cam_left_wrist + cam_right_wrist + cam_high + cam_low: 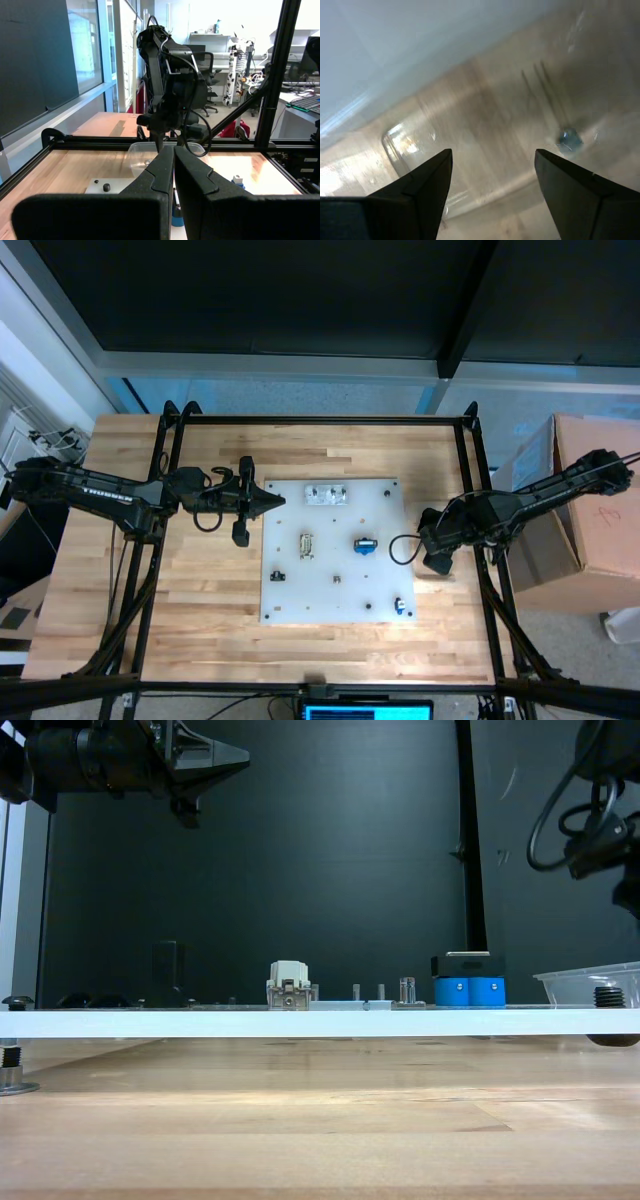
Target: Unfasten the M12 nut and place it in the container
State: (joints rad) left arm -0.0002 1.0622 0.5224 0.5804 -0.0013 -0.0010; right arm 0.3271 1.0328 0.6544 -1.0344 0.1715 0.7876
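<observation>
left arm point(100, 490): reaching inward, level and raised; left gripper point(279, 502) fingers pressed together, tips toward the right arm.
right arm point(540, 488): elbow bent, wrist down; right gripper point(492, 152) fingers spread wide.

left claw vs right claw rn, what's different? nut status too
Left claw is shut; right claw is open and empty. Left claw hovers over the board's far left edge; right claw hangs beyond the board's right side, above the tray. Shared: both are raised and touch nothing. The nut lies free in the tray; the stud shows bare ribs.
</observation>
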